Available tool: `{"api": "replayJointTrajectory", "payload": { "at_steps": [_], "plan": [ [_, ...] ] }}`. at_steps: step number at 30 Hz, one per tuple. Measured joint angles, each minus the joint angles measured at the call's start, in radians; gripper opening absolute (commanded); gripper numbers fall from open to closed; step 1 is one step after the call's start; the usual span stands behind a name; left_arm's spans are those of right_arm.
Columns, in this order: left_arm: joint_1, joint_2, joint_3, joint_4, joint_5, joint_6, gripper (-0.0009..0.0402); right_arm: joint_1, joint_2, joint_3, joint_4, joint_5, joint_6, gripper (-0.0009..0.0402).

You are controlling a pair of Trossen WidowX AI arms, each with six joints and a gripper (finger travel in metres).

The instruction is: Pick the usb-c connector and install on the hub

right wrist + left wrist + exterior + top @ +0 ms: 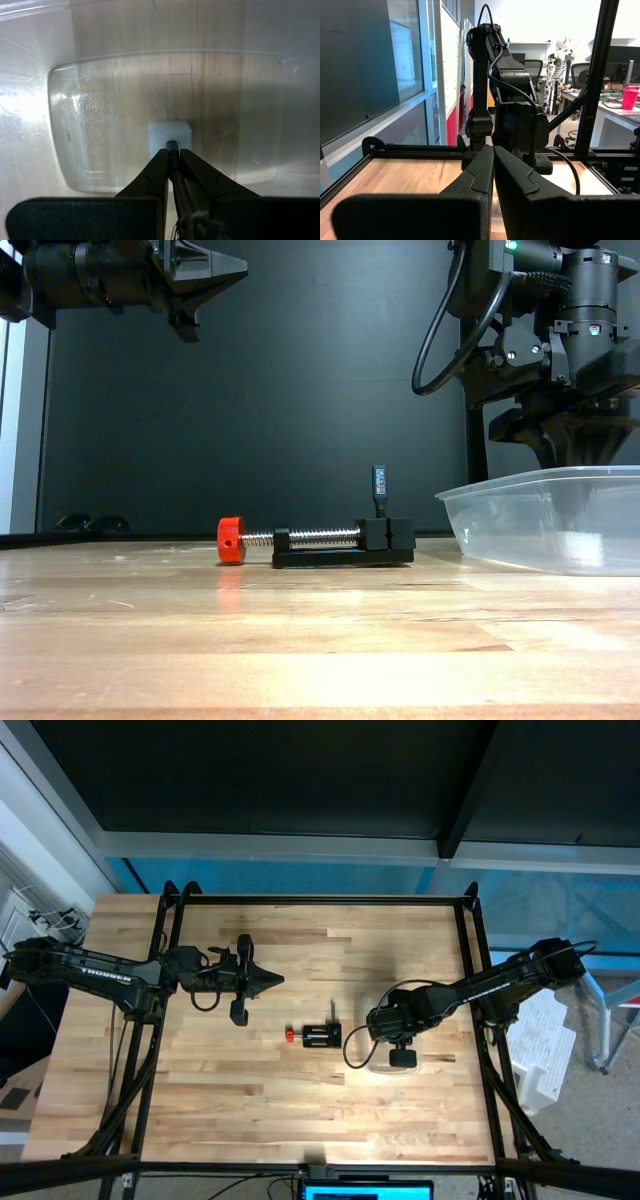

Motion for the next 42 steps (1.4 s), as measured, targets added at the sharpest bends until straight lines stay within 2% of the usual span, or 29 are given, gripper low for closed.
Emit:
{"api": "replayJointTrajectory", "payload": {
  "at_steps": [9,15,23,42],
  "plan": [
    [0.000,0.000,0.000,0.000,0.000,0.000,0.0000,0.000,-0.037,0.005,-0.011,0.000,0.000,0.0000],
    [0.000,0.000,0.000,0.000,0.000,0.000,0.0000,0.000,-0.071,0.062,-0.087,0.003,0.005,0.0000],
    [0.000,0.000,0.000,0.000,0.000,0.000,0.0000,-0.006,-0.072,0.161,-0.141,0.029,0.138,0.0000],
    [0.000,0.000,0.000,0.000,0.000,0.000,0.0000,-0.023,0.036,0.320,-0.168,0.030,0.150,0.0000]
  ]
}}
